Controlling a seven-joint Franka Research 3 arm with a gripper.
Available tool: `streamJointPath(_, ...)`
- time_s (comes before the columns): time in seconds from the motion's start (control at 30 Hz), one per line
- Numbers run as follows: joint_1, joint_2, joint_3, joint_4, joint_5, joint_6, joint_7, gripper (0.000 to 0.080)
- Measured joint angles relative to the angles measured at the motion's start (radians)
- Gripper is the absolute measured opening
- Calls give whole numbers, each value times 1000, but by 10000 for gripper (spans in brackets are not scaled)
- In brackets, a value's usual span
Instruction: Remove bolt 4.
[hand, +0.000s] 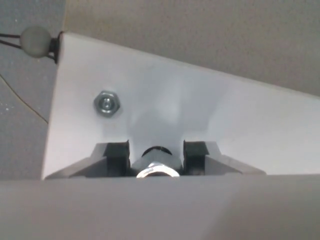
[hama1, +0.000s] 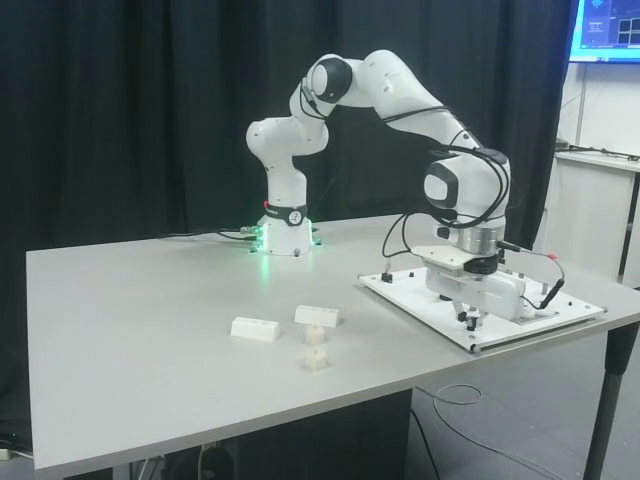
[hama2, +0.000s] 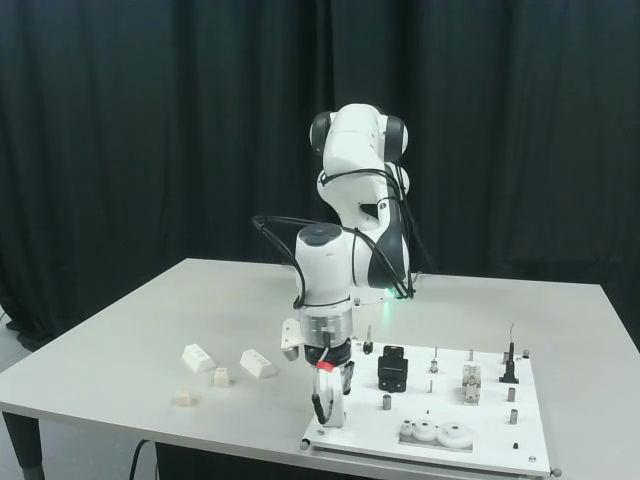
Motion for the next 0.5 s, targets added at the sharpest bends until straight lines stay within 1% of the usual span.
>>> streamJointPath(0.2,1,0,0,0,0,1,-60,228)
streamJointPath(0.5,2,1,0,1,0,8,-194,225)
